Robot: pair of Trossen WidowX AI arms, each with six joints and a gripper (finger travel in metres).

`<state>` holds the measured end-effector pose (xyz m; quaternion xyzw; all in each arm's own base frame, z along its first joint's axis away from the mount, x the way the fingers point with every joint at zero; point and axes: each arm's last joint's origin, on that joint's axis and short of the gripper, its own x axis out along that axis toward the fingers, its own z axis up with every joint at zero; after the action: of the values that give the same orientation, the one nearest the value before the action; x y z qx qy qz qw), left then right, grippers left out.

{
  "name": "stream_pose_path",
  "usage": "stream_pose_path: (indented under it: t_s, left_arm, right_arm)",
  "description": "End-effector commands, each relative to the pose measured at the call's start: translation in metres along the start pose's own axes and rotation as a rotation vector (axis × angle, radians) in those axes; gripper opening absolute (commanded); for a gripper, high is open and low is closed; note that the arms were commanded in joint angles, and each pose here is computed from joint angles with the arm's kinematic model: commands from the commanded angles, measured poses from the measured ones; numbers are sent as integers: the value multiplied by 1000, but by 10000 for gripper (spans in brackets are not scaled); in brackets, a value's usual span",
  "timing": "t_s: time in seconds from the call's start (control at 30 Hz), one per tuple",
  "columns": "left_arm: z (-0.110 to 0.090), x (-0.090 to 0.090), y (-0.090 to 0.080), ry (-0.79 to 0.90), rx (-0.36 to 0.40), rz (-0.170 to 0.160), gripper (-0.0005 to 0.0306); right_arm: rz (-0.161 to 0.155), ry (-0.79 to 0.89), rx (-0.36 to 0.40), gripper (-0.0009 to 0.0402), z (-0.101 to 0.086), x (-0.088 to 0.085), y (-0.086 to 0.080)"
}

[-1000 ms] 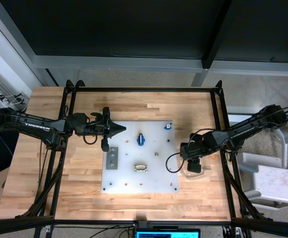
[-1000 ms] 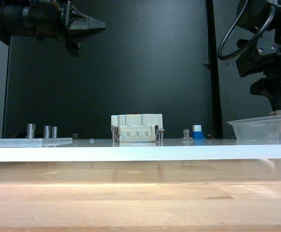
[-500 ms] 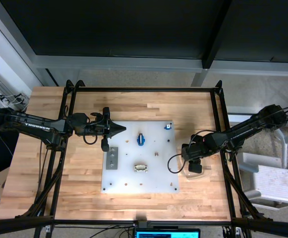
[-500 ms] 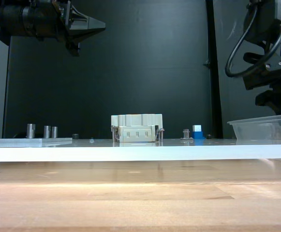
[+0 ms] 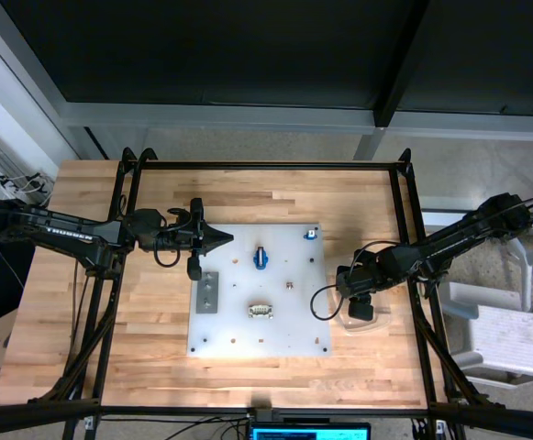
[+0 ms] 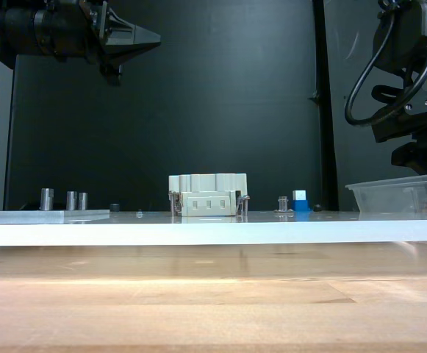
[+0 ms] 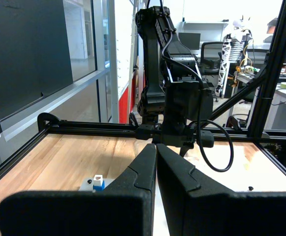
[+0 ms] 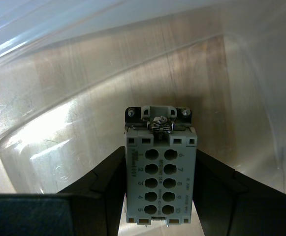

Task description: Remove the HAN10-E connector and place it in the container

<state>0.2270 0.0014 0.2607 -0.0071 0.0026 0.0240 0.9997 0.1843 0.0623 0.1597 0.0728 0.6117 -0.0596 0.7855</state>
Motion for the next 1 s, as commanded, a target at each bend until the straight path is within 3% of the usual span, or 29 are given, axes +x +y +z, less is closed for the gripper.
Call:
stream_pose_path:
  t_s: [0.03, 0.23, 0.43, 1.0]
  left_arm:
    - [0, 0, 0, 0, 0, 0, 0]
    - [0, 0, 0, 0, 0, 0, 0]
    - [0, 0, 0, 0, 0, 0, 0]
    - [0, 0, 0, 0, 0, 0, 0]
  right_arm:
    - [4, 0, 1, 137, 0, 0, 0]
    - [8, -2, 2, 202, 1, 0, 1]
    - [14, -10, -5, 241, 5, -5, 3]
    - [-13, 39, -15, 230, 21, -48, 8]
